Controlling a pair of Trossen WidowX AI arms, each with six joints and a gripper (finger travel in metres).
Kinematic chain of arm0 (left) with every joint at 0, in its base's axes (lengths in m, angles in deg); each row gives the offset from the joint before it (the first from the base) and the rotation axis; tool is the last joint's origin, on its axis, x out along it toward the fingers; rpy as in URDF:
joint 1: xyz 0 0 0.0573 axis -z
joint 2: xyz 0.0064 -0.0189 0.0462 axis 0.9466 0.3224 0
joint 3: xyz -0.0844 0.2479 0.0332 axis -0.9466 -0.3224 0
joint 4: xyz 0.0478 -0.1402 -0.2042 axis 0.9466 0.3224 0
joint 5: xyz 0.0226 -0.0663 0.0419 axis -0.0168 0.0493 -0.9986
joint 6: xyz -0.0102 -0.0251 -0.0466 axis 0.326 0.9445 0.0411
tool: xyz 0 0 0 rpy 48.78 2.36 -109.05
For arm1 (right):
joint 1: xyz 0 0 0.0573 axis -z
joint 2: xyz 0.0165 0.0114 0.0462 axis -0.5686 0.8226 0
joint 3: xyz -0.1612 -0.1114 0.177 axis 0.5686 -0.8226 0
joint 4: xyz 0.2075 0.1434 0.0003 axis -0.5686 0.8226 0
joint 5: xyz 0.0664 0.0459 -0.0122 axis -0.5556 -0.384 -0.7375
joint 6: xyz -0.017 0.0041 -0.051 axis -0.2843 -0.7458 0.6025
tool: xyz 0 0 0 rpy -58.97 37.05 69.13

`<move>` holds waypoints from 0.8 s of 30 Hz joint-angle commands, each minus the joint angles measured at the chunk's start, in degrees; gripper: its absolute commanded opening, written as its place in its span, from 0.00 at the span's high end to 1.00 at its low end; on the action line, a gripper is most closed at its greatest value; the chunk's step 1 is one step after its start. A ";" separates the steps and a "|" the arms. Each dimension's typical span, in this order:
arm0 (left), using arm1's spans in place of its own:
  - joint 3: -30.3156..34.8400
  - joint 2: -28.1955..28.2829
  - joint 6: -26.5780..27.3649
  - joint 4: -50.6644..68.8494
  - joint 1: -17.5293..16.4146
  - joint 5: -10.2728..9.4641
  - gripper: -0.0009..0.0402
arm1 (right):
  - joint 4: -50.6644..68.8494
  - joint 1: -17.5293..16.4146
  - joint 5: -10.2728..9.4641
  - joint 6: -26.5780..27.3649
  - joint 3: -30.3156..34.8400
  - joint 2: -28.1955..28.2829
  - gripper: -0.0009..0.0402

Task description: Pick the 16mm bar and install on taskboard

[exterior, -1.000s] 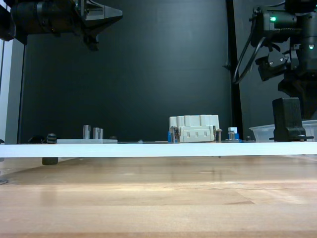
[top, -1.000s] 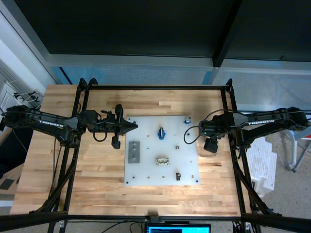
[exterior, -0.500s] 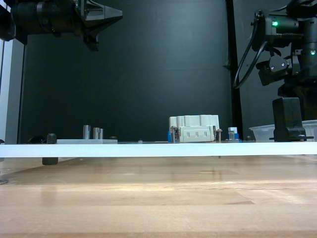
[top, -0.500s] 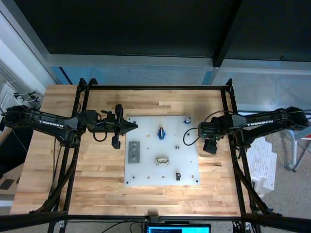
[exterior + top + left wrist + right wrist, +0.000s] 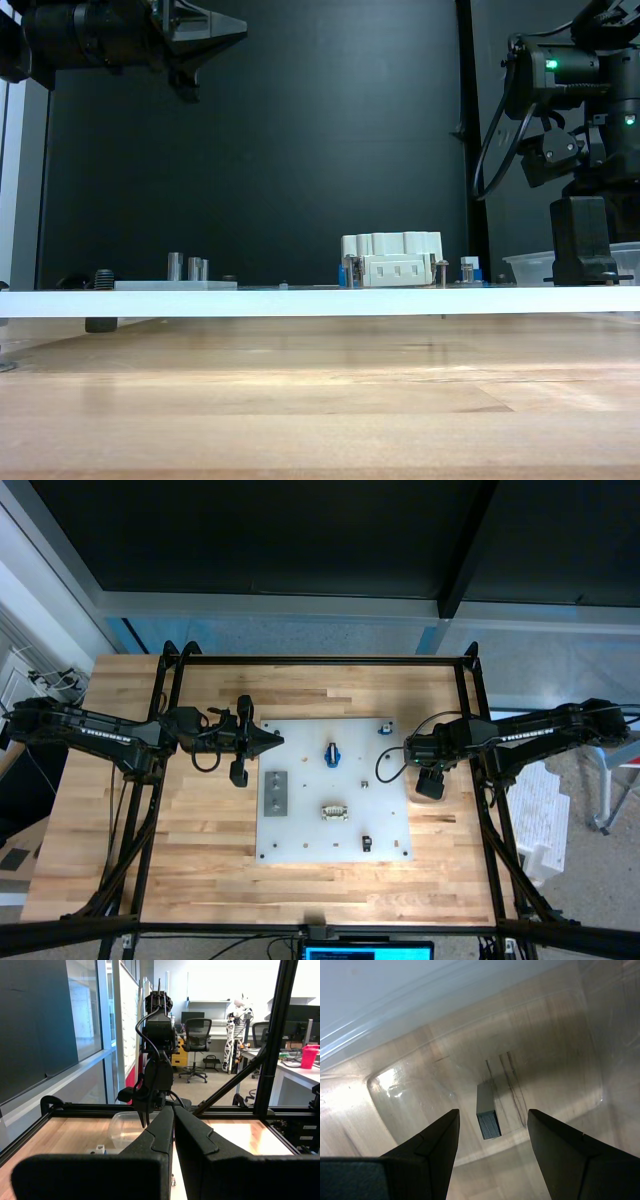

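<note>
Above the worktop [image 5: 180, 830], high view: the left pincer [image 5: 262, 738] hangs over the far left corner of the taskboard [image 5: 300, 845]. The right pincer [image 5: 430, 783] points down just off the board's right edge.
Low view: a clear tray [image 5: 528, 264] sits past the board's right end, under the right arm. A small black part [image 5: 581, 240] stands in front and hides the pincer's tips.
Left wrist view: the left pincer is clenched on nothing, fingers pressed together, well apart from the work.
Right wrist view: the right pincer is released, its fingers [image 5: 427, 1152] to either side of the 16mm bar [image 5: 486, 1110]. The bar lies on the tray floor, apart from both.
Step in hand: reaching to grasp the bar, by my reading.
Doing it well: come straight down, keep the bar centred in the gap and close on its long flanks. So small a stub could skid on smooth plastic.
In the way: the tray walls stand near the fingers. On the board, a blue fitting [image 5: 332, 753], beige connector [image 5: 335, 812] and grey block [image 5: 274, 793] crowd any carry route.
</note>
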 commanded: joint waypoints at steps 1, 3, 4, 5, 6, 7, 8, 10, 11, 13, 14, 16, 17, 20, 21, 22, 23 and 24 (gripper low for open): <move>0.02 0.02 -0.02 0.00 -0.02 0.02 0.98 | -0.28 0.00 0.04 -0.33 -0.26 0.02 0.52; 0.02 0.02 -0.02 0.00 0.00 0.02 0.98 | -0.31 0.00 0.02 -0.42 -0.42 0.02 0.52; 0.02 0.02 -0.02 0.00 -0.02 0.02 0.98 | -0.31 0.00 0.00 -0.50 -0.52 0.02 0.52; 0.02 0.02 -0.02 0.00 -0.02 0.02 0.98 | -0.31 0.00 0.02 -0.63 -0.57 0.02 0.52; 0.02 0.02 -0.02 0.00 0.00 0.02 0.98 | -0.33 0.00 0.04 -0.70 -0.59 0.02 0.52; 0.02 0.02 -0.02 0.00 -0.02 0.02 0.98 | -0.37 0.00 0.04 -0.70 -0.59 0.11 0.52; 0.02 0.02 -0.02 0.00 -0.02 0.02 0.98 | -0.42 0.00 0.04 -0.68 -0.59 0.28 0.52; 0.02 0.02 -0.02 0.00 -0.02 0.02 0.98 | -0.48 0.00 0.04 -0.68 -0.61 0.31 0.52; 0.02 0.02 -0.02 0.00 -0.02 0.02 0.98 | -0.59 0.00 0.11 -0.70 -0.61 0.48 0.52; 0.02 0.02 -0.02 0.00 -0.02 0.02 0.98 | -0.79 0.00 0.31 -0.70 -0.61 0.94 0.52; 0.02 0.02 -0.02 0.00 -0.02 0.02 0.98 | -0.83 0.02 0.31 -0.70 -0.61 1.07 0.52; 0.02 0.02 -0.02 0.00 0.00 0.02 0.98 | -1.27 0.02 0.33 -0.66 -0.61 1.81 0.52; 0.02 0.02 -0.02 0.00 -0.02 0.02 0.98 | -1.38 0.02 0.33 -0.66 -0.61 1.90 0.52; 0.02 0.02 -0.02 0.00 -0.02 0.02 0.98 | -1.73 0.00 0.31 -0.35 -0.61 2.56 0.52; 0.02 0.02 -0.02 0.02 -0.02 0.02 0.98 | -1.68 0.02 0.31 -0.37 -0.61 2.56 0.52; 0.02 0.02 -0.02 0.02 0.00 0.02 0.98 | -1.68 0.02 0.31 -0.35 -0.61 2.56 0.53; 0.02 0.02 -0.02 0.00 0.00 0.02 0.98 | -1.68 0.02 0.31 -0.35 -0.61 2.54 0.54; 0.02 0.02 -0.02 0.00 -0.02 0.02 0.98 | -1.64 0.02 0.31 -0.35 -0.61 2.51 0.56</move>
